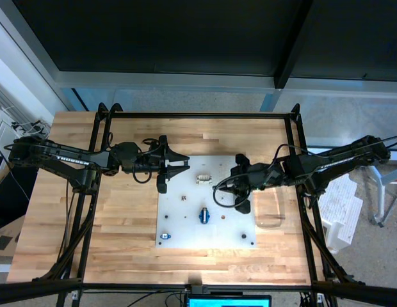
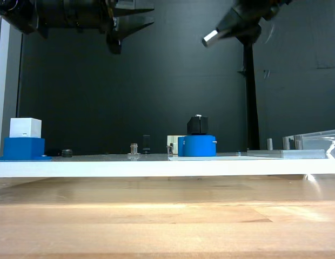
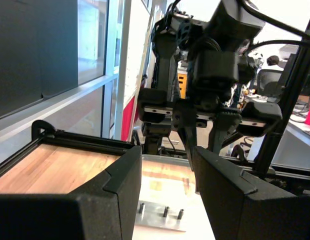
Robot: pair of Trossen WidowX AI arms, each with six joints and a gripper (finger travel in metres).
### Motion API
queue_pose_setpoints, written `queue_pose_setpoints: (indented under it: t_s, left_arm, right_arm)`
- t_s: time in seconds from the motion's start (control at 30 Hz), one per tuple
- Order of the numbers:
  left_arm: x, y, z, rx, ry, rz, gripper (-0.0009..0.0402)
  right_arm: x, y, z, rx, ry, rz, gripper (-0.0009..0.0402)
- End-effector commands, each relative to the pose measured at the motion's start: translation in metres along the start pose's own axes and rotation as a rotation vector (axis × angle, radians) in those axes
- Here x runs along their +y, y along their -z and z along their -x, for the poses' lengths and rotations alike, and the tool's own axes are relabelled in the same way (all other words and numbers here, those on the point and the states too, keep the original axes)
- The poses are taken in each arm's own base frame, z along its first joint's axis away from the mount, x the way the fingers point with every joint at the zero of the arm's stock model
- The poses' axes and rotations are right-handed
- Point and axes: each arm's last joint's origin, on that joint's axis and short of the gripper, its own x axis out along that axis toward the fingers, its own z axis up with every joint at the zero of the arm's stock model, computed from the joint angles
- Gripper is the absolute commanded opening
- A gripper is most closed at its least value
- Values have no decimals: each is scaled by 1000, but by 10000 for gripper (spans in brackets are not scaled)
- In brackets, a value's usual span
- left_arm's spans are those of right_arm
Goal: Pick the 16mm cylinder and install on the taskboard
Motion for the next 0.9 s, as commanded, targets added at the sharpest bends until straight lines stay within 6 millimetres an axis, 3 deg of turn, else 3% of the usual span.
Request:
queue_pose_setpoints:
  t_s: [0.03, 0.4, 0.9]
  left_arm:
    - [0, 1, 0, 8, -1, -2, 136]
    - [1, 2, 0, 23, -4, -4, 136]
    - [1, 2, 0, 23, -4, -4, 136]
  right_arm:
    - [7, 2, -7, 103, 14, 28, 8]
    - [30, 3, -51, 490, 4, 104, 9]
    - [51, 5, -104, 761, -7, 129, 9]
